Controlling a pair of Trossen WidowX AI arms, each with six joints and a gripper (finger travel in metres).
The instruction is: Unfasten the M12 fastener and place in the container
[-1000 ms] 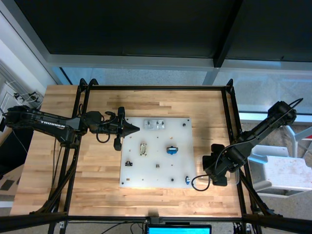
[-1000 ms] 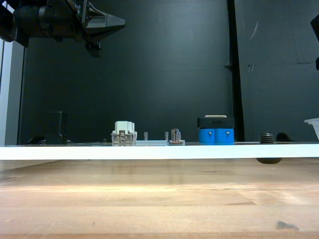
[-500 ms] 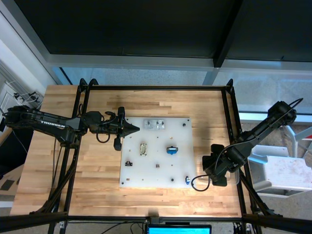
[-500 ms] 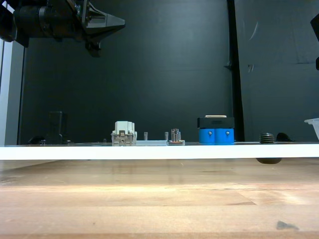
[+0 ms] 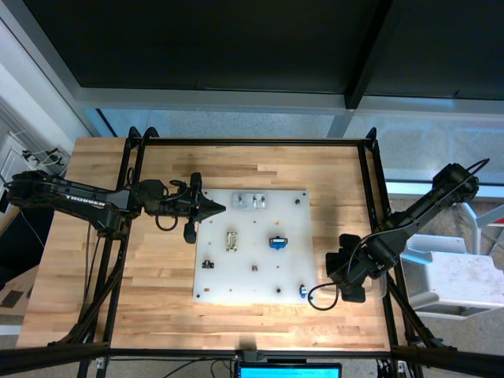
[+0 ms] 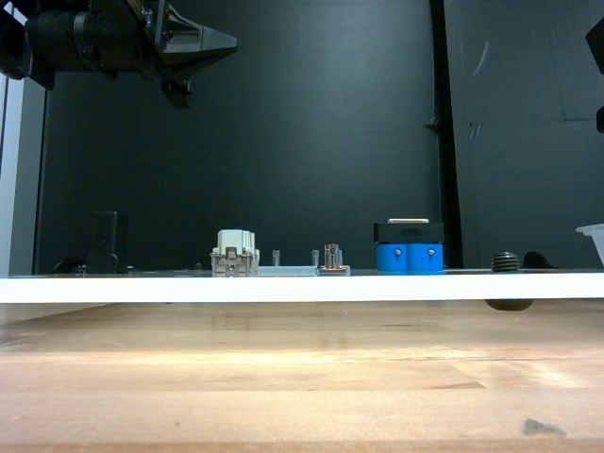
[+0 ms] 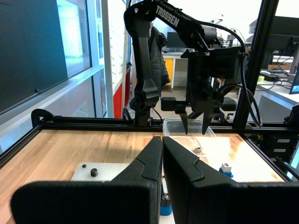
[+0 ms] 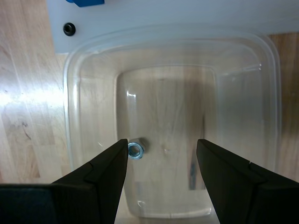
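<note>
The short black ribbed stud (image 6: 507,261) stands bare on the white board (image 5: 236,276), so unfastening looks done. Beside it on the wooden counter (image 5: 157,299), the shallow clear plastic tray (image 8: 74,93) holds the small silver nut (image 8: 136,150). The right gripper (image 8: 161,142) hovers above, jaws wide and empty, with the nut below, just inside one jaw. Farther off, the left gripper (image 7: 162,140) hangs parked at the board's far left edge, jaws closed on nothing.

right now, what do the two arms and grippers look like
Left arm and right arm: matte black, white TROSSEN lettering, looped black cables. Left gripper, over the board's far left edge, and right gripper, above the container, have tapered black fingers.
</note>
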